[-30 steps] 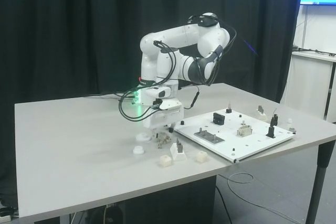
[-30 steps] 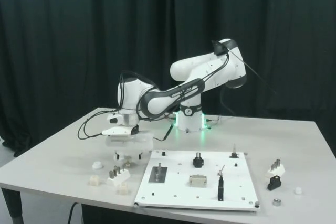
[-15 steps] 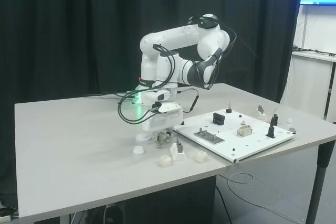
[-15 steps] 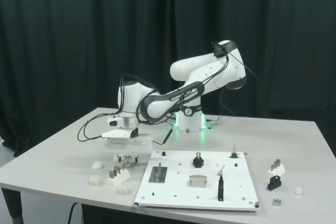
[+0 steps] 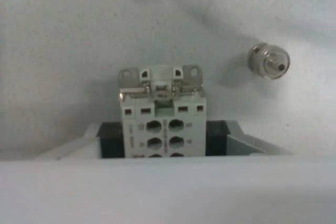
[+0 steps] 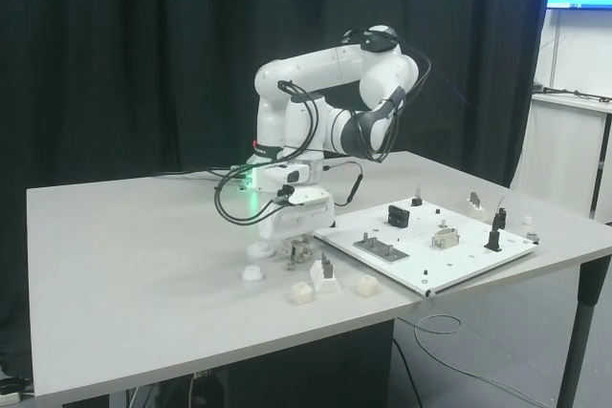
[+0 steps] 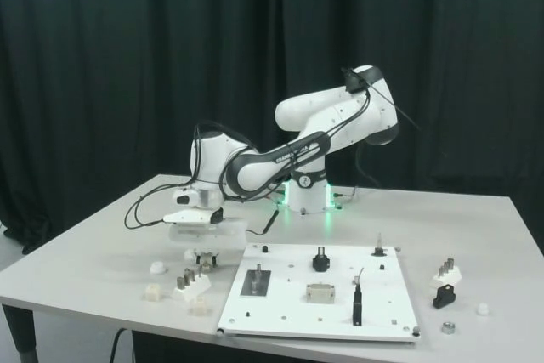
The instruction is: Pick waterproof.
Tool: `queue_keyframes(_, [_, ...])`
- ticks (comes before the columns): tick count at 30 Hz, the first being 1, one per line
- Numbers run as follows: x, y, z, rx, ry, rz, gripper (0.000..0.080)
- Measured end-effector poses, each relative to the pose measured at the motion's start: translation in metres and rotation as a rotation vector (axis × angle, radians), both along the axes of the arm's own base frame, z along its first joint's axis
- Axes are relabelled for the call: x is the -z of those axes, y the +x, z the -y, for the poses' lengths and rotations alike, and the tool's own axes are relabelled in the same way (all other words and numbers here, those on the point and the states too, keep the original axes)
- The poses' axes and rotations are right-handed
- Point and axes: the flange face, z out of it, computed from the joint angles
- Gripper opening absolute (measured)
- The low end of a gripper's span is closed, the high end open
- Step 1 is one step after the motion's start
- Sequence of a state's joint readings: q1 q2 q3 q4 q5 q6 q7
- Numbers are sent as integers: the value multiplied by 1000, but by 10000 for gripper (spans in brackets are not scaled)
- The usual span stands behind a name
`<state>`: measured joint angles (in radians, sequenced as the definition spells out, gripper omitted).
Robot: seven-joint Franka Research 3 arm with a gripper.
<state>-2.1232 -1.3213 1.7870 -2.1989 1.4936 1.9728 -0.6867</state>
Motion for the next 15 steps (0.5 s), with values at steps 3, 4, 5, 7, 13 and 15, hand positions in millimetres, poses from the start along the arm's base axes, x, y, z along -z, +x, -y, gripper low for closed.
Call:
queue_keyframes(3, [-3, 2, 0, -2, -3, 5, 315])
queue_keyframes(4, [-4, 3, 0, -3, -3, 7, 315])
queue_keyframes(5, [-5, 4, 0, -3, -5, 10, 315])
queue_keyframes(7, [-7, 5, 0, -4, -7, 14, 315])
queue_keyframes(13, [-13, 7, 1, -3, -12, 24, 315])
queue_keyframes(15, [-14, 8, 1, -3, -13, 26, 315])
